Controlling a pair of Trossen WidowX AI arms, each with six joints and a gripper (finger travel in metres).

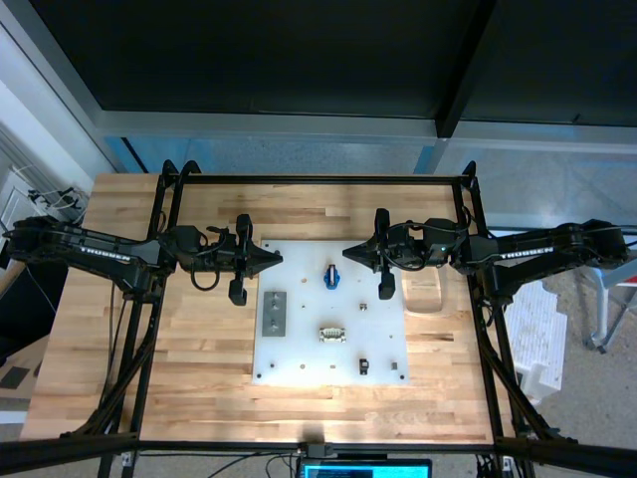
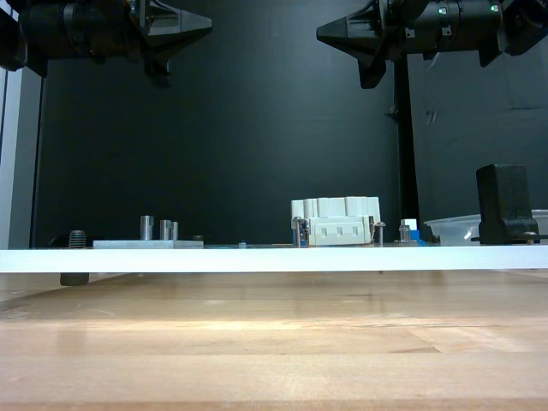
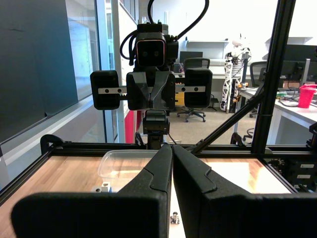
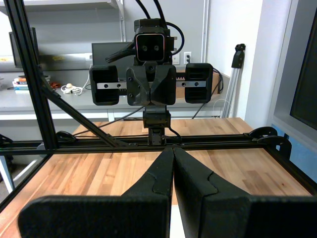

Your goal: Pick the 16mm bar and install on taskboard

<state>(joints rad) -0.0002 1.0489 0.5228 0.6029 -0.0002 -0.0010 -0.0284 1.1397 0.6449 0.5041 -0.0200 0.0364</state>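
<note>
Nearest, the taskboard lies flat on the table, below both claws and reaching nearer than they do. On it, a black block sits below and nearer than the right claw. The connector sits nearer than the gap between the two claws and below it. The grey block, with upright pegs, lies below and just nearer than the left claw. The blue part stands almost under the gap between the tips. Both claws hang well above the board's far part, tips pointing at each other and apart, the left one over the far left corner. The left claw's fingers are pressed together with nothing between them, and so are the right claw's fingers. A clear tray lies on the table just off the board, below the right claw's wrist and behind its tip. I cannot pick out the 16mm bar in any view.
</note>
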